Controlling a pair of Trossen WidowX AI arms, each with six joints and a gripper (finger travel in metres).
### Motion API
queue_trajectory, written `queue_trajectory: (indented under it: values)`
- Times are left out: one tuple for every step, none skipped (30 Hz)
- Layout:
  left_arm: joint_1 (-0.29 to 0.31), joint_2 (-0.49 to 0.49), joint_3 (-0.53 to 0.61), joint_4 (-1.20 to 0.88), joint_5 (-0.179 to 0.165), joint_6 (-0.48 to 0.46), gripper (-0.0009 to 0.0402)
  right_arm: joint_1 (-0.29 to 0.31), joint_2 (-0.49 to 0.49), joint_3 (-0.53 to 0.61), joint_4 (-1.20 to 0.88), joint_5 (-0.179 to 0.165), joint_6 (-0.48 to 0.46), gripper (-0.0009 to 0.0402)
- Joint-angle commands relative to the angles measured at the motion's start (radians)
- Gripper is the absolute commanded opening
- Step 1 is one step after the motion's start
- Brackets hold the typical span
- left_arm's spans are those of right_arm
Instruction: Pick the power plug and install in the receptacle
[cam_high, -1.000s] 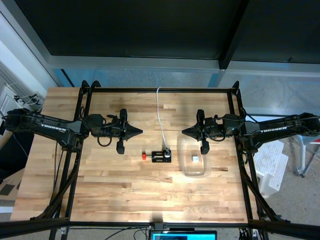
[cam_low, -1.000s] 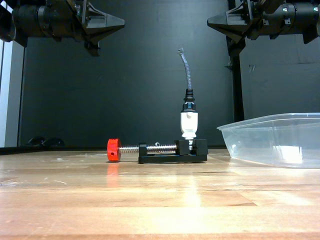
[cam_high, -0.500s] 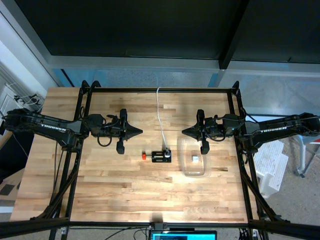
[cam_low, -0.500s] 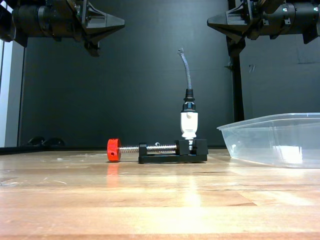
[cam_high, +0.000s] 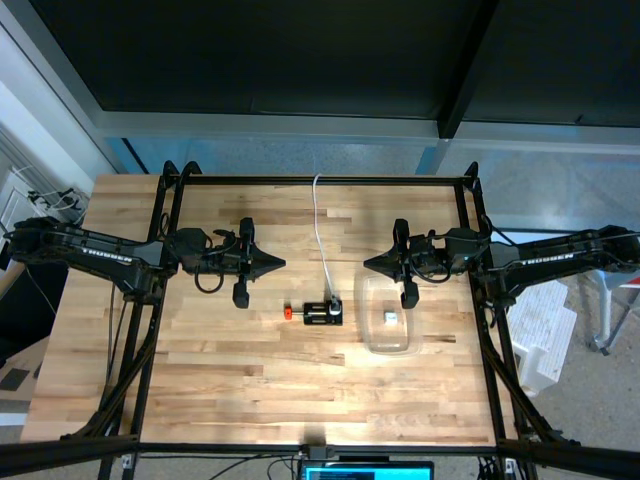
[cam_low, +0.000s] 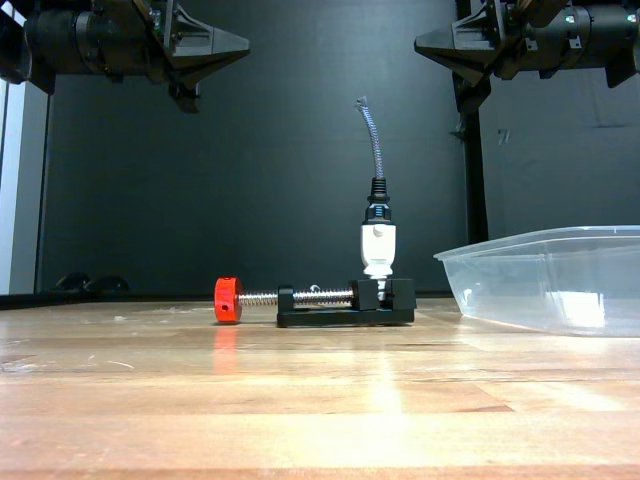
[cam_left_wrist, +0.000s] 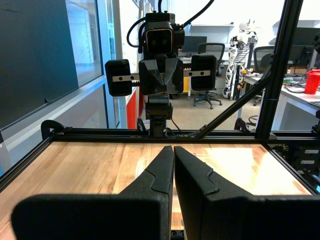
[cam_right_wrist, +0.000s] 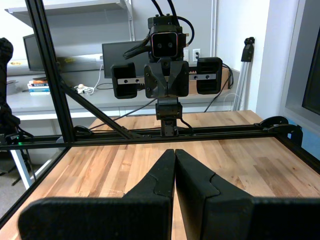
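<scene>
Two-sided hovering high above table (cam_high: 250, 390): holding left gripper (cam_high: 281, 264) pinched together, empty, left of receptacle (cam_high: 334, 303), right gripper (cam_high: 367, 264) likewise near clear tray (cam_high: 366, 322).

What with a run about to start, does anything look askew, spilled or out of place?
Nothing stands out. The receptacle stands upright in its clamp; the tray sits flat, holding a white cube. Left gripper and right gripper hang shut above the table. I cannot spot the plug.
</scene>
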Motion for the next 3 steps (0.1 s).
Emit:
queue_trajectory:
  values:
    - [0.0, 0.0, 0.0, 0.0, 0.0, 0.0, 0.0, 0.0, 0.0, 0.0, 0.0, 0.0, 0.0, 0.0]
    - [0.0, 0.0, 0.0, 0.0, 0.0, 0.0, 0.0, 0.0, 0.0, 0.0, 0.0, 0.0, 0.0, 0.0]
    - [0.0, 0.0, 0.0, 0.0, 0.0, 0.0, 0.0, 0.0, 0.0, 0.0, 0.0, 0.0, 0.0, 0.0]
